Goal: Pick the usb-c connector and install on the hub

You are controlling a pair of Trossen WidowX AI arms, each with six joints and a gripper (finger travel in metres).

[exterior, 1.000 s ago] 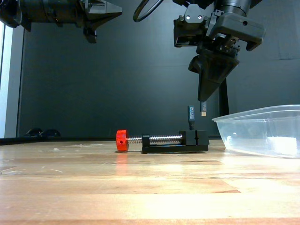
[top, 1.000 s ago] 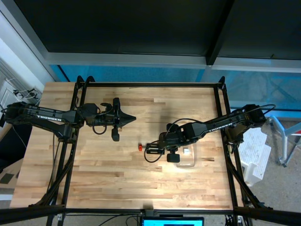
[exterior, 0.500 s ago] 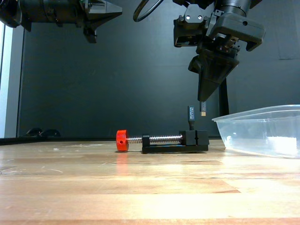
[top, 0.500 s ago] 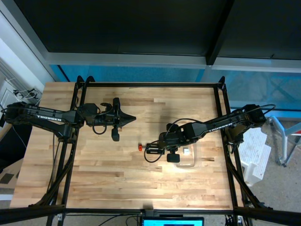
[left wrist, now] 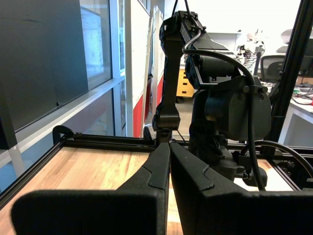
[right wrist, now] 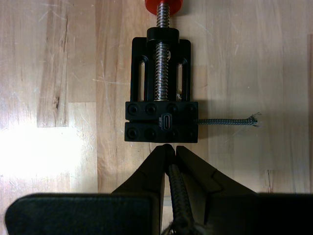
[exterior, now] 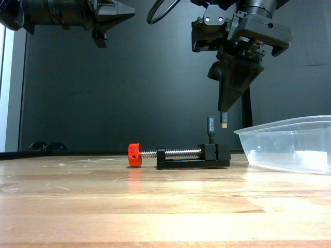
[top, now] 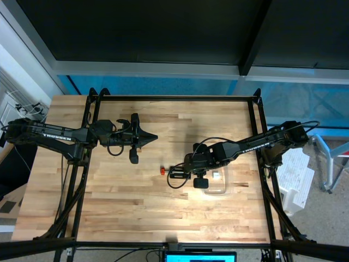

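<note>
The right end effector [exterior: 224, 108] is clamped tight on the usb-c connector [exterior: 224, 120], holding it upright above the hub [exterior: 192, 155] without touching it. The hub lies mid-counter [top: 136, 207], with a clear tray [exterior: 289, 142] at its 3 o'clock. The left end effector [top: 151, 137] hangs closed and empty at the hub's 10 o'clock.

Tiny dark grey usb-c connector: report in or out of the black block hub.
Out: the usb-c connector hangs from the right gripper above the hub; left gripper parked high.
</note>
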